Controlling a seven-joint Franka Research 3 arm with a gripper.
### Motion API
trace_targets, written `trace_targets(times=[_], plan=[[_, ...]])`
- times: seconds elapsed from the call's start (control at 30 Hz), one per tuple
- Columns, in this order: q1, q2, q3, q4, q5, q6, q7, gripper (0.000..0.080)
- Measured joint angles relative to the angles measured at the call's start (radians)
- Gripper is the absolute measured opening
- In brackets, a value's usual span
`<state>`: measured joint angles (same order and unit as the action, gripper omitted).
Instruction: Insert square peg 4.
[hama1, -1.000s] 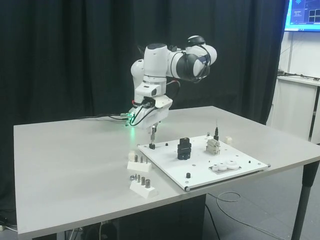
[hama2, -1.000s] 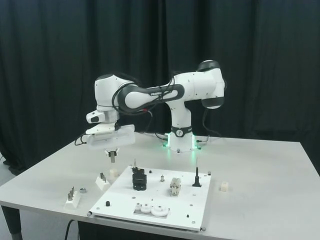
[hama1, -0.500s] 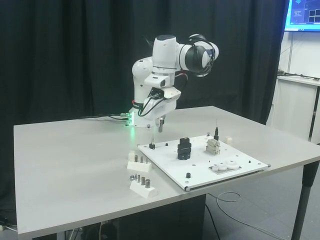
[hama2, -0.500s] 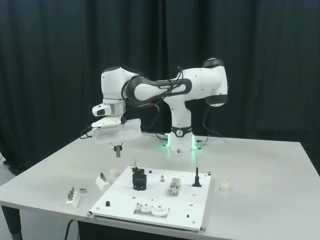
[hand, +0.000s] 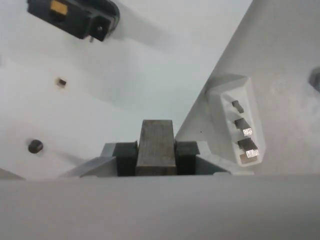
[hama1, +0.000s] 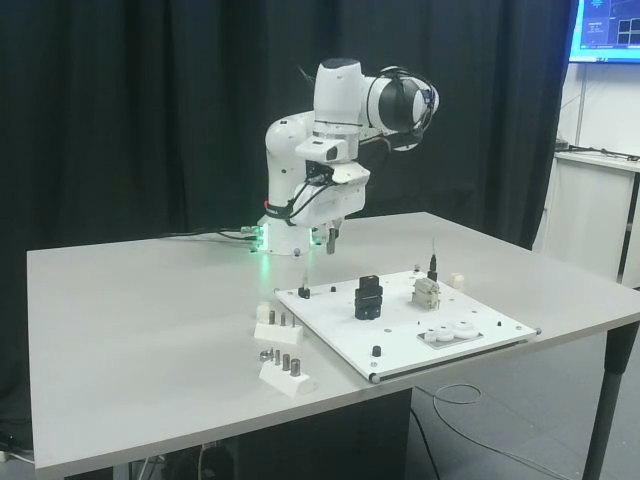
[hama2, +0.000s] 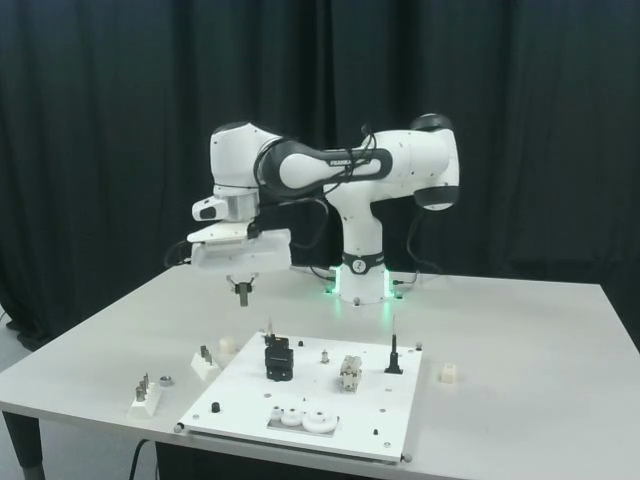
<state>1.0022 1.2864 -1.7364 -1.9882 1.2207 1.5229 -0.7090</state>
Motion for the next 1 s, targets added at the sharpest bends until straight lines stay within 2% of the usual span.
trace_targets(times=[0.17, 0.43, 1.0], plan=[[0.022, -0.002, -0.019, 0.000, -0.020, -0.010, 0.021, 0.0155], [0.051, -0.006, -0.048, 0.000, -0.056, -0.040, 0.121, 0.0155], [0.120, -0.013, -0.094, -0.001, -0.094, -0.162, 0.356, 0.0155]])
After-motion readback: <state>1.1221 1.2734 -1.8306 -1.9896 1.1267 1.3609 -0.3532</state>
